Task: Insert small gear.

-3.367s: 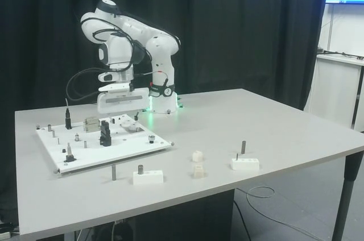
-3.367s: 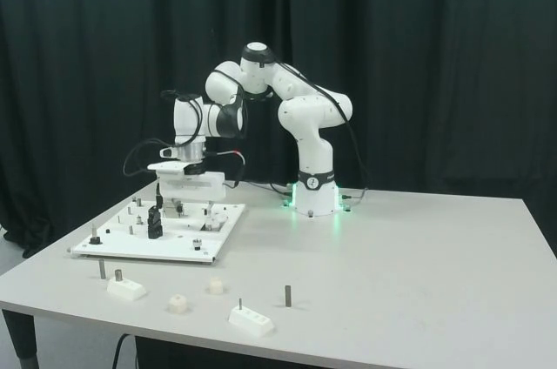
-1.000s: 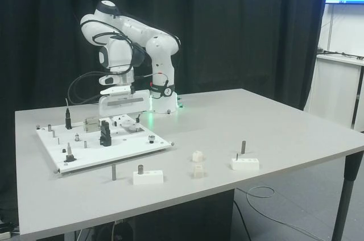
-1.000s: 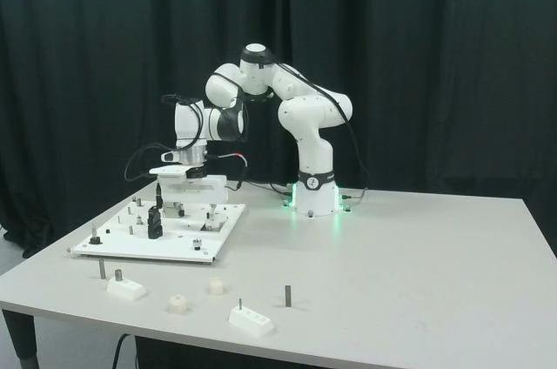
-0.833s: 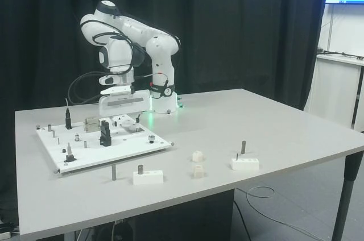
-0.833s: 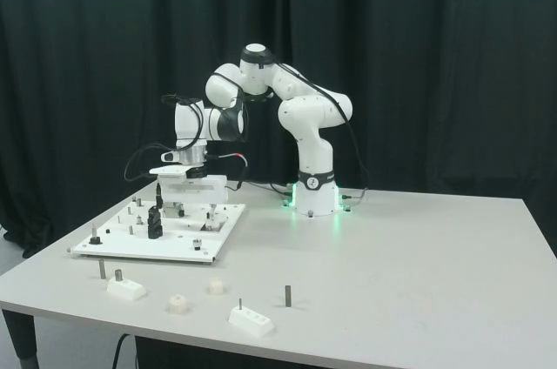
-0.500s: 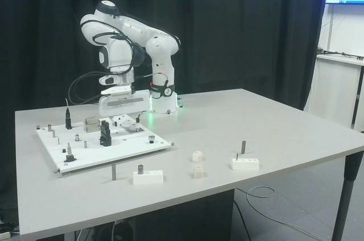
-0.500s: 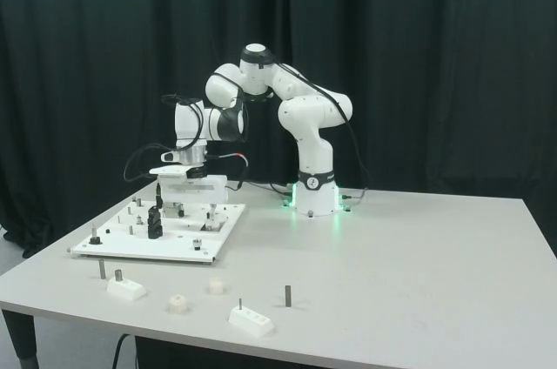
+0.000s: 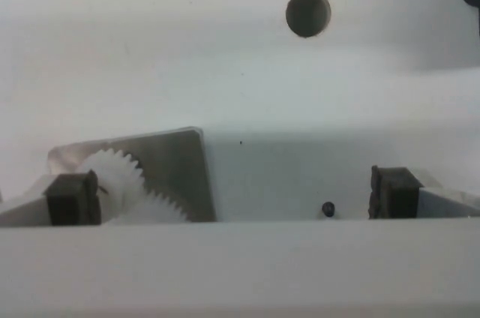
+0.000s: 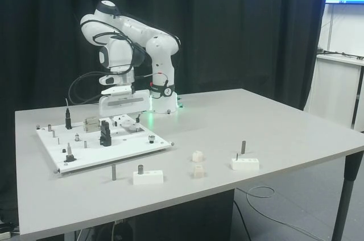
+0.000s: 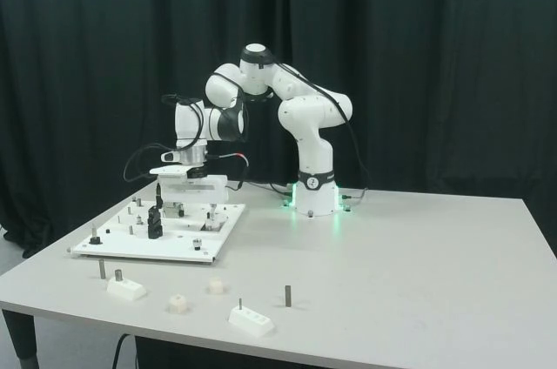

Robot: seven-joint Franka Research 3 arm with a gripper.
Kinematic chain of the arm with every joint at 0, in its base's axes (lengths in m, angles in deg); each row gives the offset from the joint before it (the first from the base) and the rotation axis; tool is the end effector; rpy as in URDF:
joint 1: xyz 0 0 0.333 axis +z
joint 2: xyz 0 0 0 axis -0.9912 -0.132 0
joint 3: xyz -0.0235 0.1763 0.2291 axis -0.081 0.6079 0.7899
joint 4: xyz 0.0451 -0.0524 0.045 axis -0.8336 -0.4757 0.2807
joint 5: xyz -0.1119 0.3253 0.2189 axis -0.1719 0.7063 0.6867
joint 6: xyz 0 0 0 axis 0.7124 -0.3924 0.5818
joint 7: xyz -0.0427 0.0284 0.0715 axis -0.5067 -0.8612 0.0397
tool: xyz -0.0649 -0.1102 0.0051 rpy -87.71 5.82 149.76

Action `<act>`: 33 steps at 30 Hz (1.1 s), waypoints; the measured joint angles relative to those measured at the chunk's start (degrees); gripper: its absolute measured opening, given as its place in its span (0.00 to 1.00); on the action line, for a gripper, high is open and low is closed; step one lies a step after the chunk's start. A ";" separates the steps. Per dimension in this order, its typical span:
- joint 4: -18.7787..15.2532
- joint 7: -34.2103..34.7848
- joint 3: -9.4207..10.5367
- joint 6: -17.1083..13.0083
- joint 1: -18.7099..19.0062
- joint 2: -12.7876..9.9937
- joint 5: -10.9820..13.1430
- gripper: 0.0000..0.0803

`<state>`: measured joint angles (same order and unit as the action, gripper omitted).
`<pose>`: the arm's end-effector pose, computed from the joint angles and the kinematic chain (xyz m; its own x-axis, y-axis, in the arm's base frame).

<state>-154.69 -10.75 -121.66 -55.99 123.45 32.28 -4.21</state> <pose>0.3374 -0.2887 0.1940 0.6877 -0.7230 0.0661 -0.7139 -0.6900 -0.1197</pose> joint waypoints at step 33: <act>0.16 -0.39 -0.01 -0.11 0.29 0.10 -1.04 1.00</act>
<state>-154.53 -11.13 -121.67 -56.10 123.74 32.38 -5.25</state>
